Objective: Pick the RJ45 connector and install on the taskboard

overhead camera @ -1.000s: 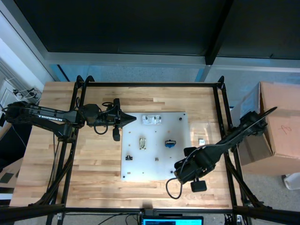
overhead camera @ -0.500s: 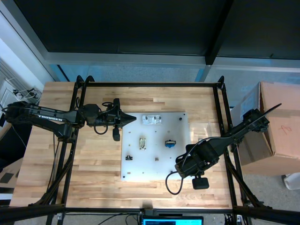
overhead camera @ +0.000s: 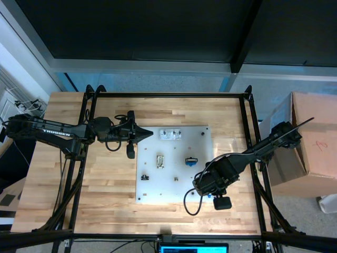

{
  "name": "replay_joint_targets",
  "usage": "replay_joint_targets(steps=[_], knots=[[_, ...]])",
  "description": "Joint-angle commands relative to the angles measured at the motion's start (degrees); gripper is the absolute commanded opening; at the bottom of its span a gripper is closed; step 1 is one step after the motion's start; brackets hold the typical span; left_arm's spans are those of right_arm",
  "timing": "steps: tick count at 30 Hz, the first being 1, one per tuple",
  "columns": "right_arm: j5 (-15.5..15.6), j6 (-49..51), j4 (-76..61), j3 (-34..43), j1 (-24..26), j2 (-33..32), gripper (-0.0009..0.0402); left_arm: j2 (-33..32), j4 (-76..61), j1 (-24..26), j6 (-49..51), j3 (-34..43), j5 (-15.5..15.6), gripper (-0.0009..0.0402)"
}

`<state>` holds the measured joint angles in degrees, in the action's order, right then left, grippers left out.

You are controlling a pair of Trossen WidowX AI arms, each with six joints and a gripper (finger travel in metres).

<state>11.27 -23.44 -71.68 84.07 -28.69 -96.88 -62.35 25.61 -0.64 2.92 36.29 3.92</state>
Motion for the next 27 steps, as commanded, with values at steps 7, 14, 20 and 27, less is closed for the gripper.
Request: replay_joint_targets(steps=[7, 14, 20, 27], knots=[[0.9, 1.0, 5.2, -5.1, 0.1, -0.2, 0.0, 0.0, 0.0, 0.0, 0.0, 0.0, 0.0, 0.0], [0.3, 1.6, 6.4, -6.3, 0.2, -0.2, 0.0, 0.0, 0.0, 0.0, 0.0, 0.0, 0.0, 0.0], [0.3, 2.8, 6.5, -6.4, 0.4, -0.2, 0.0, 0.0, 0.0, 0.0, 0.0, 0.0, 0.0, 0.0], [0.3, 3.4, 6.7, -7.0, 0.5, -0.2, 0.0, 0.0, 0.0, 0.0, 0.0, 0.0, 0.0, 0.0]])
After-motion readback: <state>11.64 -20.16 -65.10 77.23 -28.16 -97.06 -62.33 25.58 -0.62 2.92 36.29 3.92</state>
